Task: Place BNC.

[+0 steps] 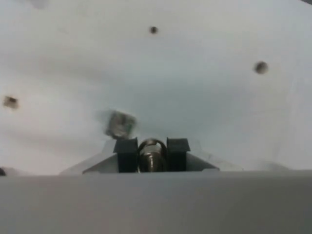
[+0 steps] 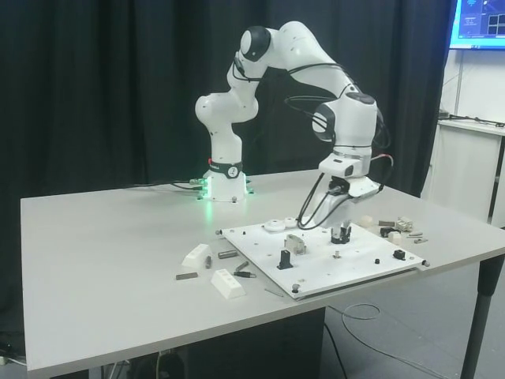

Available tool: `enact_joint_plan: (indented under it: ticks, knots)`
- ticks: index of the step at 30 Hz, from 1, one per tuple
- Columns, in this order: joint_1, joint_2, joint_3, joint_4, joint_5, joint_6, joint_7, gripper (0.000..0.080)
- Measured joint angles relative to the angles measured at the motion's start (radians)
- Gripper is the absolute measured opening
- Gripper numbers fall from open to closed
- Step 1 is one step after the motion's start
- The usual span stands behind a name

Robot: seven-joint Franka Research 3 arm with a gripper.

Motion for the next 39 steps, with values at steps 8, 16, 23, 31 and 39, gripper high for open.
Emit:
enact_joint_plan:
  ticks: [8, 16, 23, 31, 39]
  knots:
    - [-0.016, 0.0, -0.046, 0.0, -0.04, 0.0, 0.02, 0.012]
    - [-0.08, -0.009, -0.067, 0.0, -0.102, 0.0, 0.05, 0.012]
    - [-0.16, -0.018, -0.067, 0.0, -0.127, -0.002, 0.05, 0.012]
    - [-0.237, -0.019, -0.067, -0.001, -0.129, -0.002, 0.034, 0.012]
    - [-0.296, -0.015, -0.067, -0.014, -0.129, 0.0, 0.033, 0.012]
